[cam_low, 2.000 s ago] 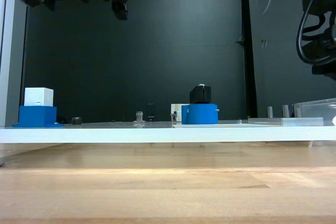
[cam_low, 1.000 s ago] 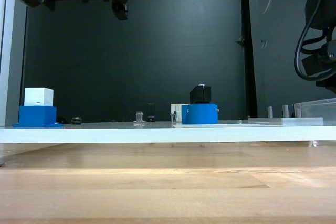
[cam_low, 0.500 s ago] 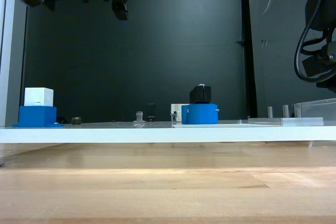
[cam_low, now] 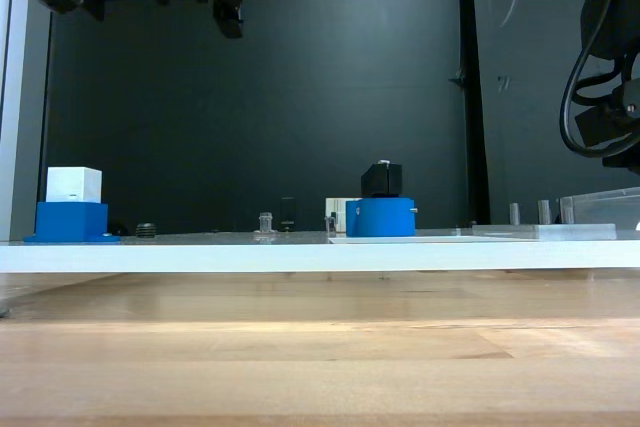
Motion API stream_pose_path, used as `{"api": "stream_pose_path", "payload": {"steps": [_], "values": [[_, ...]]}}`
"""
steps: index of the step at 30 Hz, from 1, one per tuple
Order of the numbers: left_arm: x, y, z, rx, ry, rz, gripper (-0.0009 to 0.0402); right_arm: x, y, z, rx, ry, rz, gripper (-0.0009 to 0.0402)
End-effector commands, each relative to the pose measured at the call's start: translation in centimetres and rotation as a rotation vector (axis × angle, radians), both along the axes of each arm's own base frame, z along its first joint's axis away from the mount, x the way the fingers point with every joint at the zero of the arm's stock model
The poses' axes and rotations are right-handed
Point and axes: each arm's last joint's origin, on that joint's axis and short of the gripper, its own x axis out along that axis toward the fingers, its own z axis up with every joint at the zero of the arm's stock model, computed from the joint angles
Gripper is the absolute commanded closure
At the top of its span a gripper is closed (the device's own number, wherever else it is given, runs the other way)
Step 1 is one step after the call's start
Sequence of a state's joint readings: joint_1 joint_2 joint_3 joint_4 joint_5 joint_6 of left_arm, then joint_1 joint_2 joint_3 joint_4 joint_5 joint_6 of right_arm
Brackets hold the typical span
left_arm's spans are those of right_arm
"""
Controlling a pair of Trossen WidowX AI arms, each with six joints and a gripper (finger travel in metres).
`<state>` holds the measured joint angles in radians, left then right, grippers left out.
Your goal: Pick the 16mm cylinder and install on the taskboard
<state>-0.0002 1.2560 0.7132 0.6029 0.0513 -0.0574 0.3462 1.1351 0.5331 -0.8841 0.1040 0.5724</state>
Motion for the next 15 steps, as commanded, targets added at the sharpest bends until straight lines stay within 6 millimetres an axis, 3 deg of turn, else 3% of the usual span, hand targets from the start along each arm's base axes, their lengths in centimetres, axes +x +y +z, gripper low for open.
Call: {"api": "stream_pose_path", "payload": {"steps": [1,15], "values": [[0.01,0.0,-0.01,0.0,0.0,0.0,0.0393,0.0,0.0,0.01,0.0,0.0,0.0,0.0329],[0.01,0.0,-0.01,0.0,0.0,0.0,0.0393,-0.01,-0.01,0.01,0.0,0.001,0.0,0.0392]]}}
